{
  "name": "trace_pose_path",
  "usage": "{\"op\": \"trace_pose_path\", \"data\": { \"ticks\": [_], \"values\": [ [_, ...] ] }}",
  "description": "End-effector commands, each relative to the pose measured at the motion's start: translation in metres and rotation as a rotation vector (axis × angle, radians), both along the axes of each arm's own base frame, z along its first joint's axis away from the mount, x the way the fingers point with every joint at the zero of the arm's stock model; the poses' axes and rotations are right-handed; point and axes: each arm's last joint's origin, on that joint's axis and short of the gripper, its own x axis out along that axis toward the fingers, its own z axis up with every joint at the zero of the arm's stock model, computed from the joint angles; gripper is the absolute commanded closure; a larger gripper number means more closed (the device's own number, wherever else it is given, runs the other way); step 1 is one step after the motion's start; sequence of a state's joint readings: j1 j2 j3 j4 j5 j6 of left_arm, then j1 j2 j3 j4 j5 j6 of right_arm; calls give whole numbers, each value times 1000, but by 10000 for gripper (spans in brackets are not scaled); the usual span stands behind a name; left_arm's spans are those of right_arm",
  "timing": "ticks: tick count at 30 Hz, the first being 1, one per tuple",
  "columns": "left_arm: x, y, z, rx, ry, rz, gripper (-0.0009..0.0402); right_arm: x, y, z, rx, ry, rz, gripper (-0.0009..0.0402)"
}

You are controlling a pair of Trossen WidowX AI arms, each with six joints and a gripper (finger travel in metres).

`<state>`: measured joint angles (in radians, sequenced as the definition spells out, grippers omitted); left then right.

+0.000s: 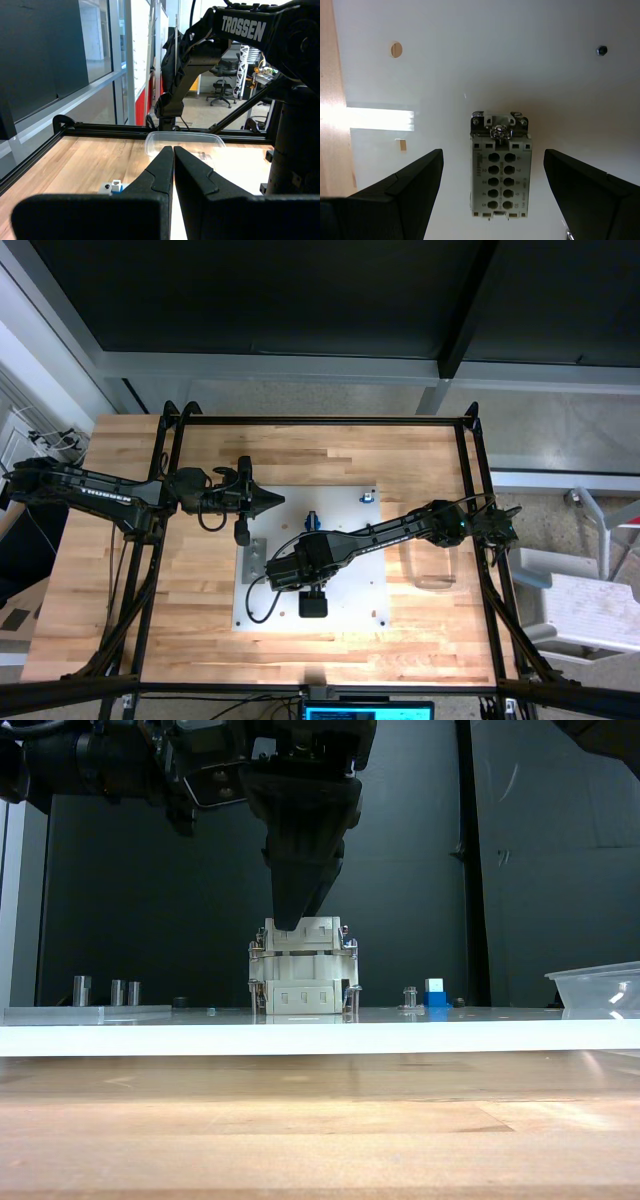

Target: Remove the HAN10-E connector and place it in the container

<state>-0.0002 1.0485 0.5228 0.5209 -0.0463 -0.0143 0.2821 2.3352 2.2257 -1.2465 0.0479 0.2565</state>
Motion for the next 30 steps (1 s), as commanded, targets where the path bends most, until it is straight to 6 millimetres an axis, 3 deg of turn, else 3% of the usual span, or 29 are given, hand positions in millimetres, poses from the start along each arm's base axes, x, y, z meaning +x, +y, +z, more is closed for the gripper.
{"op": "trace_pose_path", "data": {
  "ticks": [1, 16, 30],
  "values": [
    [0, 0, 0, 0, 0, 0, 393, -1, 0, -5, -4, 13, 0, 112],
    [0, 0, 0, 0, 0, 0, 393, -2, 0, -8, -9, 14, 12, 157],
    [0, 0, 0, 0, 0, 0, 393, -2, 0, -6, -9, 9, 22, 301]
  ]
}}
